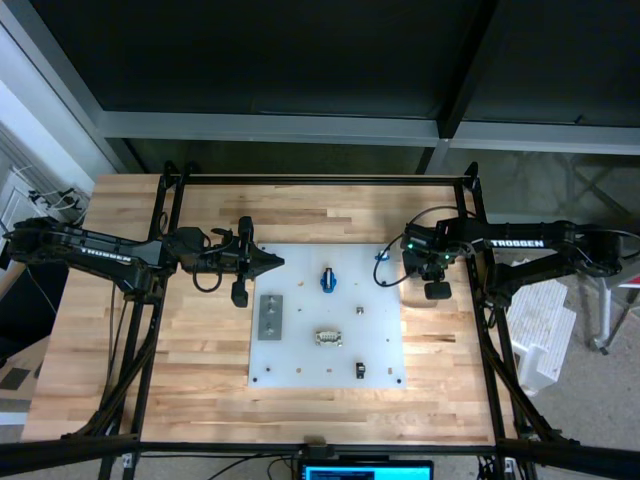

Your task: Pick the 16mm bar and install on taskboard

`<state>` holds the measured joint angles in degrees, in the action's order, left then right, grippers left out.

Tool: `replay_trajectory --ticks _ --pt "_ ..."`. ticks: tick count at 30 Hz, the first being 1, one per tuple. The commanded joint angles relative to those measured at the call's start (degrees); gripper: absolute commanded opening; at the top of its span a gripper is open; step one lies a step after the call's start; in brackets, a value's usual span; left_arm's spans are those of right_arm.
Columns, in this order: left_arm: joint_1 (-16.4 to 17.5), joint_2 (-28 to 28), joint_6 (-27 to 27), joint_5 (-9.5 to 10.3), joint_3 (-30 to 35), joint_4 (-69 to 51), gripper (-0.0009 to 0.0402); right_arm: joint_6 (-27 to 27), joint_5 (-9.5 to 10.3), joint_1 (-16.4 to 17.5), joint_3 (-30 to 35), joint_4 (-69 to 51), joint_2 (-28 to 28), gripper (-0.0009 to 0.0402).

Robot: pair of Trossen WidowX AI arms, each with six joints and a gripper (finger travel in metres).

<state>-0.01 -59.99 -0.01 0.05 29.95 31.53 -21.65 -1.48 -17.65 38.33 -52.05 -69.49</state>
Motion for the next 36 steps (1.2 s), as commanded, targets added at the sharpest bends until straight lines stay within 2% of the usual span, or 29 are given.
replay_trajectory --ticks 1,7,11,20,26,33,36 --pt "0.02 -0.02 0.00 -0.02 0.00 0.02 0.0000 0.13 0.07 0.07 2.47 -2.78 0.02 0.0005" --pt "0.00 -0.02 0.00 -0.02 0.00 0.02 0.0000 0.83 0.07 0.20 8.52 -10.32 0.04 0.0004" --pt "0.00 -0.02 0.00 -0.02 0.00 0.02 0.0000 3.48 0.09 0.57 12.98 -14.95 0.04 0.0004" --pt "0.02 0.00 0.00 -0.02 0.00 0.02 0.0000 10.73 0.04 3.82 19.34 -19.65 0.00 0.0004" --pt "0.00 -0.02 0.00 -0.02 0.00 0.02 0.0000 15.67 0.07 7.82 20.68 -20.00 -0.02 0.0004" --pt "0.00 -0.02 0.00 -0.02 0.00 0.00 0.0000 20.76 0.04 13.90 21.44 -21.00 -0.37 0.0004" --pt "0.00 -0.02 0.00 -0.02 0.00 0.02 0.0000 24.76 0.04 16.94 21.44 -21.00 -0.37 0.0004"
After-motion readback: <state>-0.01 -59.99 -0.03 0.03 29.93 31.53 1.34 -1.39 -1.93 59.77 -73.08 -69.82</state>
